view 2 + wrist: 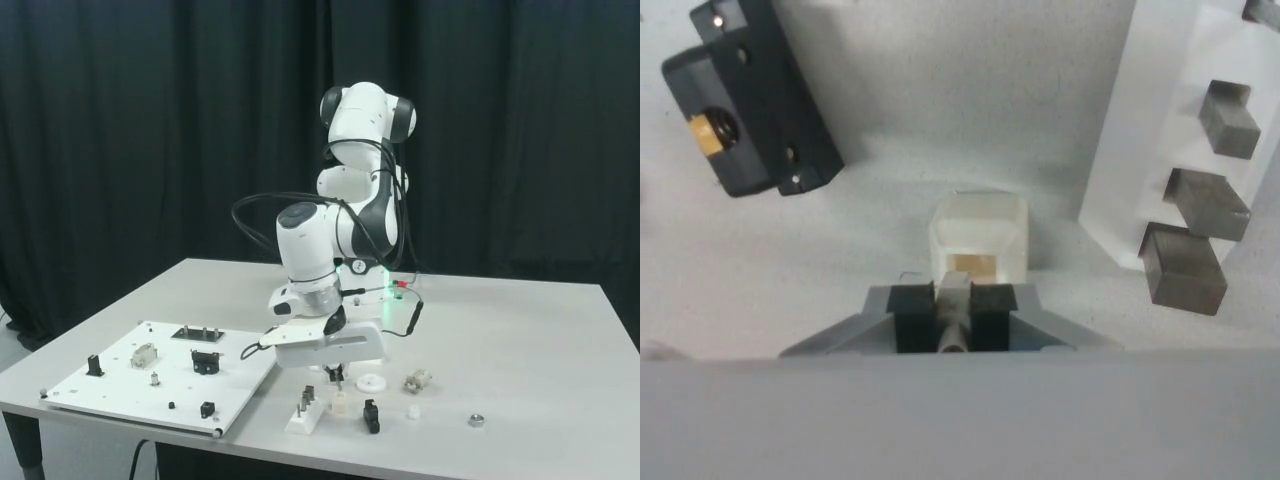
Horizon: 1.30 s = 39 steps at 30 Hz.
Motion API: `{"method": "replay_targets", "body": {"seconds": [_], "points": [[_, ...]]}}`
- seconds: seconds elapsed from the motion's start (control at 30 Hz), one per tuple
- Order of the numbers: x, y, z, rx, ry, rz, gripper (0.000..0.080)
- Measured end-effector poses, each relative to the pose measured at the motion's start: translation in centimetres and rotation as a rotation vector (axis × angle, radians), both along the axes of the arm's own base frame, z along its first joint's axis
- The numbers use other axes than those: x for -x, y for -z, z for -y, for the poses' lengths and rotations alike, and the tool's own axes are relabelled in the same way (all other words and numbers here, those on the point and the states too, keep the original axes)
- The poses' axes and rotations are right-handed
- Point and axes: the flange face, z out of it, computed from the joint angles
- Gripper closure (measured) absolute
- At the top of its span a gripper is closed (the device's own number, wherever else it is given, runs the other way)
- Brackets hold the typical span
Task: Insert Ethernet.
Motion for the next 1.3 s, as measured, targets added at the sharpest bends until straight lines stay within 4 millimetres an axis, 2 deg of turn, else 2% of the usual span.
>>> {"method": "replay_targets", "body": {"seconds": [0.87,1.3], "points": [[-0.10,-0.12,-0.03,0.005,0.013,0.006,0.0733],[-0.25,-0.84,-0.04,0.012,0.006,0.023,0.0733]]}}
